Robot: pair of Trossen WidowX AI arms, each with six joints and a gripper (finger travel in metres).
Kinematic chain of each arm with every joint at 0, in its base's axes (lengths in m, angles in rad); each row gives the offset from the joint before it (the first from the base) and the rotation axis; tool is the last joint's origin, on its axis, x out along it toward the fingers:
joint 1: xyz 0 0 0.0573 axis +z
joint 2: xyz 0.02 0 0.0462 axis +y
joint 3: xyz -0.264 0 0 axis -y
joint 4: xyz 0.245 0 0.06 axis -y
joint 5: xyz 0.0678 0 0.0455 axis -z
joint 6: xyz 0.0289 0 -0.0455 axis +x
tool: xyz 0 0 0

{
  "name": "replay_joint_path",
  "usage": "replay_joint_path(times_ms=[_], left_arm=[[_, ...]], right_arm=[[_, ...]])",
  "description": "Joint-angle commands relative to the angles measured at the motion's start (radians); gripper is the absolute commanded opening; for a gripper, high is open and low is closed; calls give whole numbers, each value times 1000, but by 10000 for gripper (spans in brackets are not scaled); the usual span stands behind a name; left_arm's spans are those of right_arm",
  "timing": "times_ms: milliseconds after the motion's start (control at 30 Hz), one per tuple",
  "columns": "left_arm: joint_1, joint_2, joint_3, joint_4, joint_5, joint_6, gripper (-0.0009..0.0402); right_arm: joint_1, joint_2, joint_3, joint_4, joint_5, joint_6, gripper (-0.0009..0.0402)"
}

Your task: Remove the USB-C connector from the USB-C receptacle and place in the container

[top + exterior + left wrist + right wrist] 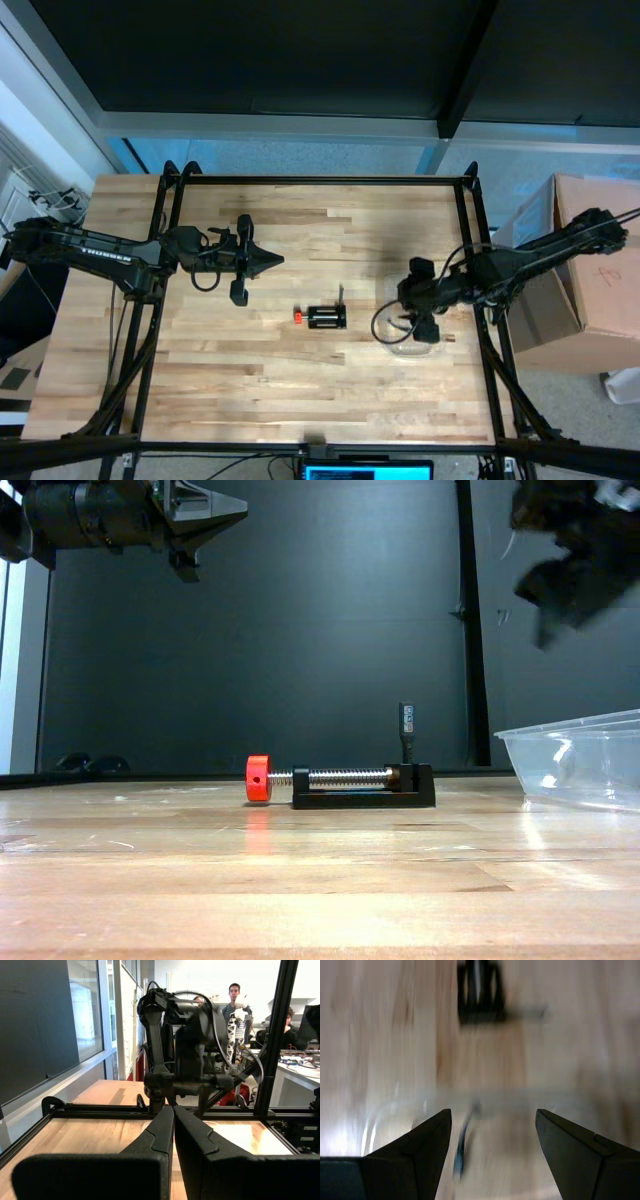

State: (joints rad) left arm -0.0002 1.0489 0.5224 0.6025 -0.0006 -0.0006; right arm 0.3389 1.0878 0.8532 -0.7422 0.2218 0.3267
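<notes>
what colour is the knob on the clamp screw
Red knob, best in low view; left gripper shut, raised; right gripper open above container.

Plenty of air around my left claw [278,261], pinched closed high over the worktop [250,385], left of the little clamp [350,785]. That clamp sits mid-worktop between both claws, a thin stub [406,725] poking up at its right end. My right claw [493,1111] hangs spread over the clear container [560,742], whose walls box in the low route. Black frame rails [320,181] ring everything.
</notes>
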Motion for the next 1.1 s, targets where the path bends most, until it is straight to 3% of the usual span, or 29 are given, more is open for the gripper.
replay_joint_path(times_ms=[33,267,333,467,600,733,1100], left_arm=[[0,0,0,0,0,0,0],[0,0,0,0,0,0,0],[0,0,0,0,0,0,0],[0,0,0,0,0,0,0],[0,0,0,0,0,0,0],[0,0,0,0,0,0,0],[0,0,0,0,0,0,0]], right_arm=[[-49,-53,-20,150,24,-56,214],[-133,-120,-152,615,9,-194,149],[-162,-126,-188,731,-37,-218,128],[-245,-126,-251,936,-180,-228,85],[-302,-126,-294,1065,-205,-257,40],[-359,-126,-330,1159,-280,-280,-4],[-384,-126,-342,1212,-276,-278,0]])
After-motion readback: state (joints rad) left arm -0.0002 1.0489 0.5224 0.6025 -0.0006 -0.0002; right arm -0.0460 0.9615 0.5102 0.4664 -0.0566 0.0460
